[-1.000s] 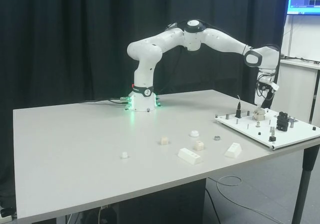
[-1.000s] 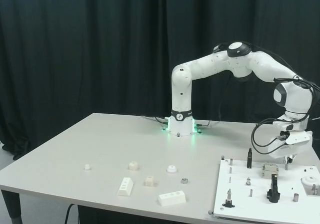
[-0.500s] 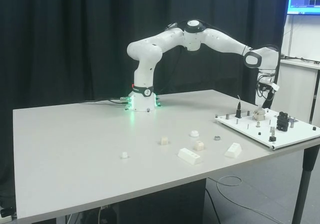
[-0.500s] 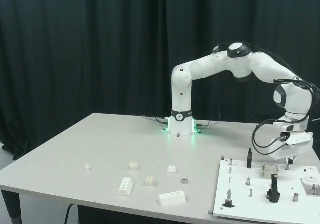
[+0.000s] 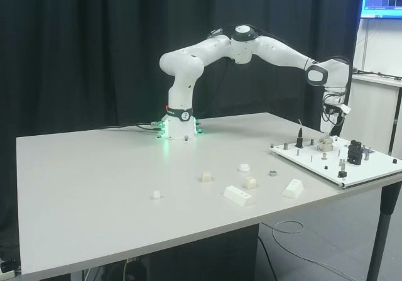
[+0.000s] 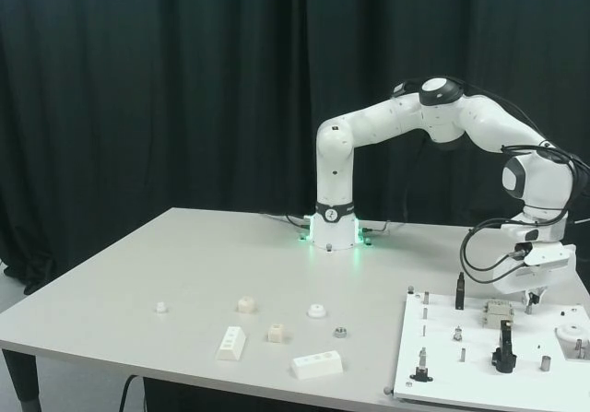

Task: Insert round peg 3.

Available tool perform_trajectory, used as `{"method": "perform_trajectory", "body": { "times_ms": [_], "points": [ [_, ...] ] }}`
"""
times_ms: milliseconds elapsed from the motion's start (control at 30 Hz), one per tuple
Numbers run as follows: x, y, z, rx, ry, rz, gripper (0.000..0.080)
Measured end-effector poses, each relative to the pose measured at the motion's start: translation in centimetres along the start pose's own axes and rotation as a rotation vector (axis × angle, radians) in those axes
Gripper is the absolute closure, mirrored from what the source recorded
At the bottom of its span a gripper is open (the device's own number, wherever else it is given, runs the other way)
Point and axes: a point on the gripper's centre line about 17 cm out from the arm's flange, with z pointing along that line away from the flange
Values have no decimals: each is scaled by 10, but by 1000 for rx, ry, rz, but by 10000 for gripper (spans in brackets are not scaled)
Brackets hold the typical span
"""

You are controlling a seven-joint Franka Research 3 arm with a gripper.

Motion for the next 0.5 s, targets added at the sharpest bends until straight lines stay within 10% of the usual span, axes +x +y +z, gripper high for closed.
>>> {"method": "perform_trajectory", "body": {
  "times_ms": [500],
  "points": [
    [-4, -1, 0, -4, -1, 6, 690]
  ]
}}
